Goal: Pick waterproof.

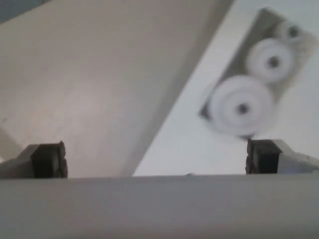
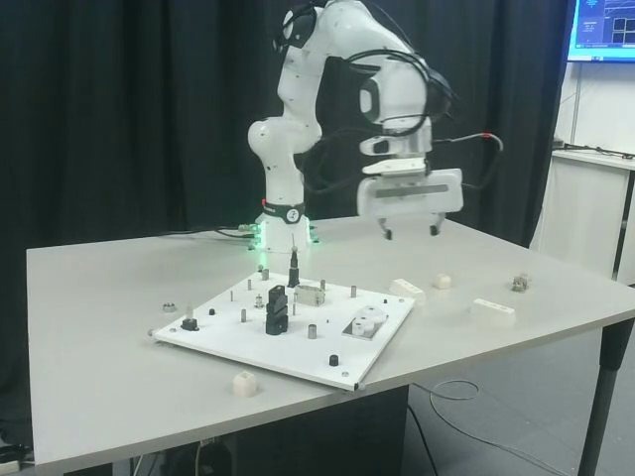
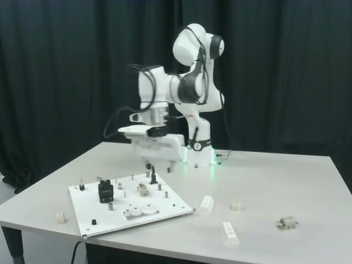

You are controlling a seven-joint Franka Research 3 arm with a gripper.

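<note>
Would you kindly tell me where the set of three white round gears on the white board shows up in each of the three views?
Wrist view: the three white gears sit in a recess of the white board, beyond the open gripper.
First room view: the gears lie near the board's near right edge.
Second room view: the gears lie near the board's front edge.
Shared landmark: the white board.

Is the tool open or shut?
Open. The tool shows its fingertips wide apart in the wrist view, nothing between them.
</note>
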